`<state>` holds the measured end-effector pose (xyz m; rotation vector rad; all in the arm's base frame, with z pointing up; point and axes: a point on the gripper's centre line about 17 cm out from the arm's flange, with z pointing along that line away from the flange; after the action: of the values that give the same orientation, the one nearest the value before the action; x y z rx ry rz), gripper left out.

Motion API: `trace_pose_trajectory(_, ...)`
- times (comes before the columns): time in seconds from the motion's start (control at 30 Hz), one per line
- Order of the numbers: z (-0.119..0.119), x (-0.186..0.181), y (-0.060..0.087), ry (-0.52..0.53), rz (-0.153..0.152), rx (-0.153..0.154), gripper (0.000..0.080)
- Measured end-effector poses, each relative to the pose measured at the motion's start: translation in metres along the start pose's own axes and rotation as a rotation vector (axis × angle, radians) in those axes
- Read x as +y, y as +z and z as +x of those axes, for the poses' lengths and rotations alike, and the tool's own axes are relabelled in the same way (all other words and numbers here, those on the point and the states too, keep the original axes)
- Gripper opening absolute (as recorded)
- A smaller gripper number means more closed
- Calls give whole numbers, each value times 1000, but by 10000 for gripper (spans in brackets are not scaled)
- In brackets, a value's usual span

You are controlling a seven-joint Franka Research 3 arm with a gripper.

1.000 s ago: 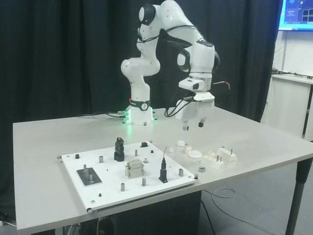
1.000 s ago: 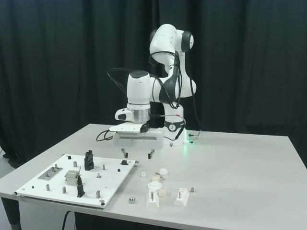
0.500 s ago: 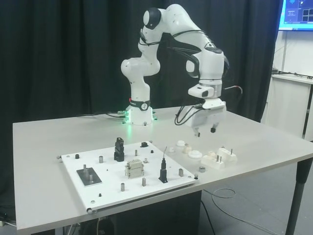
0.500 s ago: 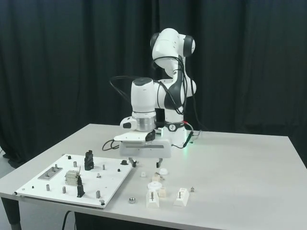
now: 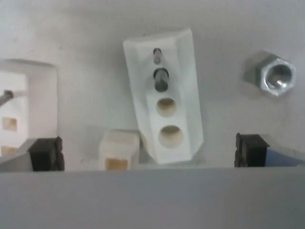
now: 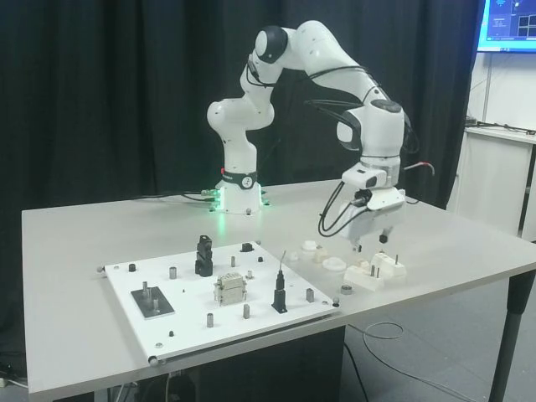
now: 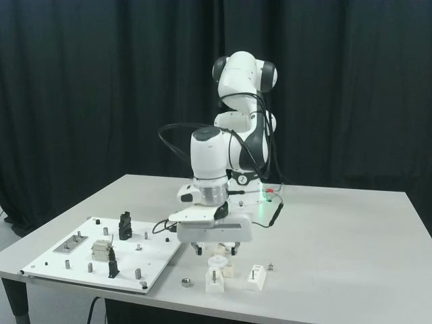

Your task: Pick round peg 2.

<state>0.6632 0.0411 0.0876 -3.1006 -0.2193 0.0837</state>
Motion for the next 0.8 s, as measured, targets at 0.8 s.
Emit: trace_pose_trajectory(0.8,16,2,27,-30,-22,-48,800)
